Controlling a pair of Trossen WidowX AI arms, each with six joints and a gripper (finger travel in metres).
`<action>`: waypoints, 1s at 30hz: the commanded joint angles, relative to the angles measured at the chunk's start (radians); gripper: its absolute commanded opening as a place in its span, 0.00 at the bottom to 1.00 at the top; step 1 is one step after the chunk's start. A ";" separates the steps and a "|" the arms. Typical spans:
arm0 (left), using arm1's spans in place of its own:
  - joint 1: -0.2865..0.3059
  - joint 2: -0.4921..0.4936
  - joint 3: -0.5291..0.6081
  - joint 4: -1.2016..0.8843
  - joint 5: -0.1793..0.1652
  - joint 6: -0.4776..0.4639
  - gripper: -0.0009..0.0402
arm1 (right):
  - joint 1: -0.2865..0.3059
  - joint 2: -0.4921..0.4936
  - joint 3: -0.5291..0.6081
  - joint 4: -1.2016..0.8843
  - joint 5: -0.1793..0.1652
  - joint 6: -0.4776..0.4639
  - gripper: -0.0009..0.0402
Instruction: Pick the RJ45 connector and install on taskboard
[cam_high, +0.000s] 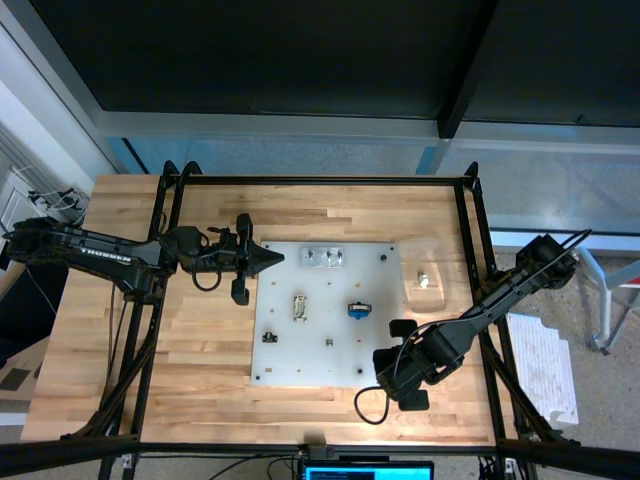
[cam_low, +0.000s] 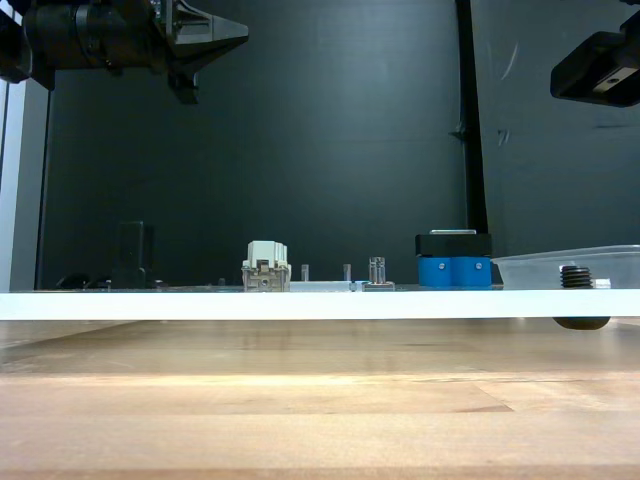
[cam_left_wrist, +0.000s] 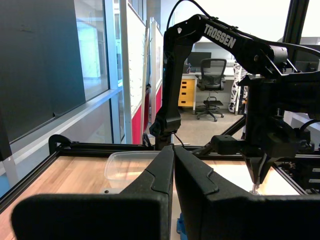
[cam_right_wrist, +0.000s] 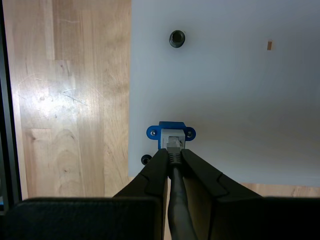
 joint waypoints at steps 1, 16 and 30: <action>0.000 0.000 0.000 0.000 0.000 0.000 0.02 | 0.000 0.000 -0.007 0.005 0.003 -0.001 0.02; 0.000 0.000 0.000 0.000 0.000 0.000 0.02 | -0.001 0.000 -0.053 0.055 0.003 -0.009 0.02; 0.000 0.000 0.000 0.000 0.000 0.000 0.02 | 0.000 0.000 -0.086 0.090 -0.001 -0.008 0.02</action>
